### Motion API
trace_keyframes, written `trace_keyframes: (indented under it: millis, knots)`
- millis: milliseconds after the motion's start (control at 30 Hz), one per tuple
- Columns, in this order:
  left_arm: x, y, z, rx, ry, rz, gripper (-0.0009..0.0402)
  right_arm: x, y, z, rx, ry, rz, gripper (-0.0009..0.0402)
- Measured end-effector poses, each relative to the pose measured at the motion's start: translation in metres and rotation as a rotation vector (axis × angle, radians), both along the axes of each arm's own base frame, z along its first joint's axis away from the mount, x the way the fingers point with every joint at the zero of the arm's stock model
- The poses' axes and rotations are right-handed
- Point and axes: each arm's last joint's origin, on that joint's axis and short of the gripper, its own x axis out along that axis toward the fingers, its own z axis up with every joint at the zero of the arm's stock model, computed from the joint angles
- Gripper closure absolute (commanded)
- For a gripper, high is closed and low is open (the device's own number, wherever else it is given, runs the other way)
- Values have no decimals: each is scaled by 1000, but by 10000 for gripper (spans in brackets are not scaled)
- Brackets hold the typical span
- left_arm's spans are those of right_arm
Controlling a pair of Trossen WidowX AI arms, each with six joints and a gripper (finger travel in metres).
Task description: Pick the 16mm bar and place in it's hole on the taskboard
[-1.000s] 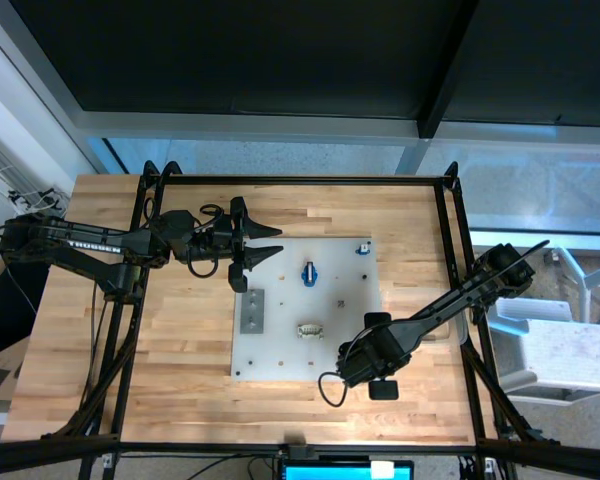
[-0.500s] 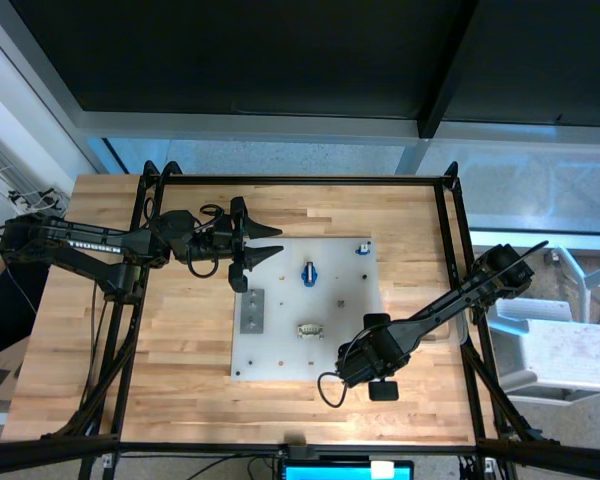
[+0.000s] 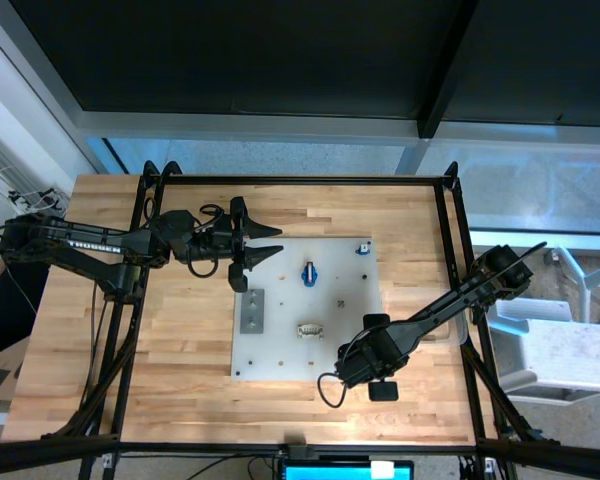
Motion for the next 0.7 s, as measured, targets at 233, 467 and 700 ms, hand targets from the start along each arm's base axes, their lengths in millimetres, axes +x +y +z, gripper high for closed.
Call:
trace_keyframes:
  millis: [233,467,700]
  knots:
    - [0,0,0,0,0,0,244,6,3,-7,8,-13,12,393]
    - [0,0,0,0,0,0,244,11,6,-8,21,-27,27,393]
    - [0,0,0,0,0,0,243,11,6,-8,18,-21,28,355]
